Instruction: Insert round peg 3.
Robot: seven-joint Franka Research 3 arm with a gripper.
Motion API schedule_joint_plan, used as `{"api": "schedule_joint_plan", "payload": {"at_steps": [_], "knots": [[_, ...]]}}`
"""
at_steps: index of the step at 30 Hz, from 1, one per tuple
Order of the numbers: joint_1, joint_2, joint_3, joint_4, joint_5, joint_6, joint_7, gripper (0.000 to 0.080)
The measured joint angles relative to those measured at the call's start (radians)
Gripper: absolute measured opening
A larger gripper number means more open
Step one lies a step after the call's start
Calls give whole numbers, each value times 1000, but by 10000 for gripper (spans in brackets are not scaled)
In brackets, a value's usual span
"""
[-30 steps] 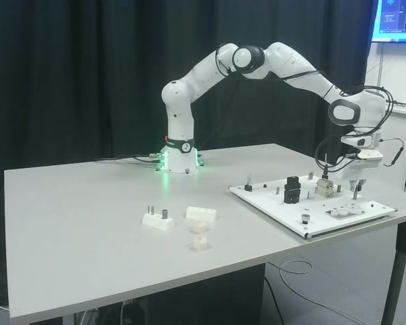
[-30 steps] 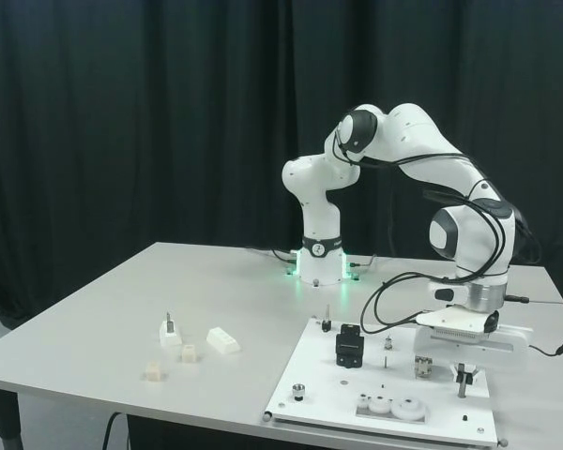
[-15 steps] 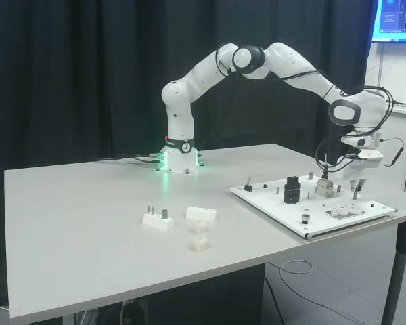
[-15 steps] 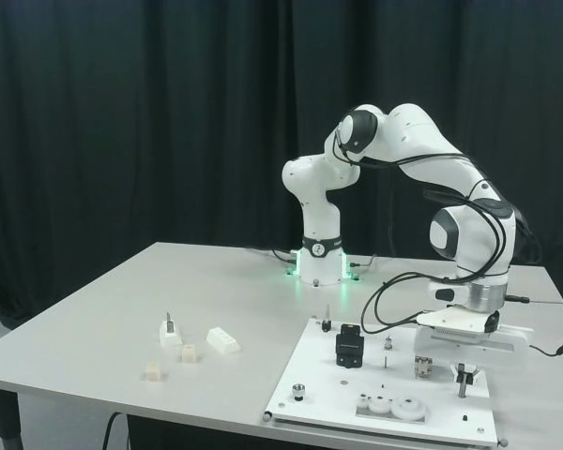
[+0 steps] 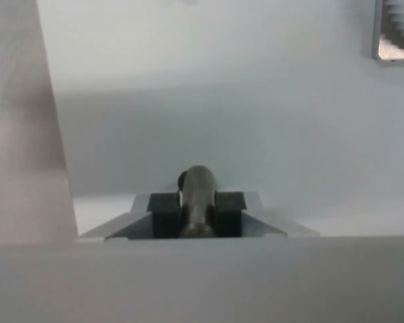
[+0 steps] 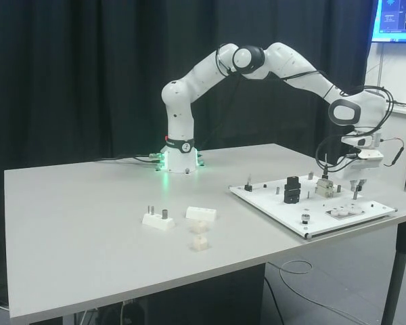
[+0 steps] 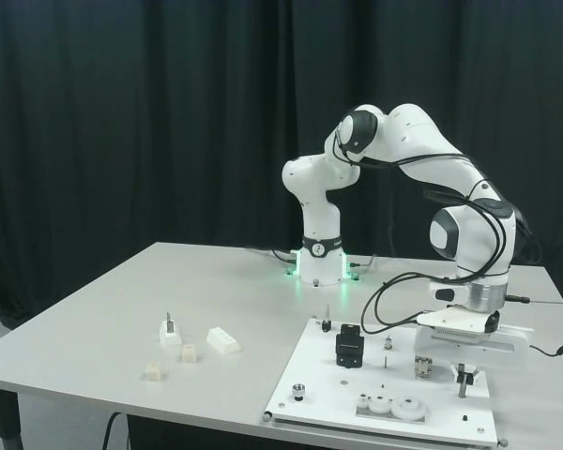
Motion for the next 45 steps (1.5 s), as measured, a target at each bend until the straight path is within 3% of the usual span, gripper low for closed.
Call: {"api": "schedule_joint_plan", "payload": {"at_steps": [45], "knots": [[2,9,-8,14,2,-7,18,103]]}}
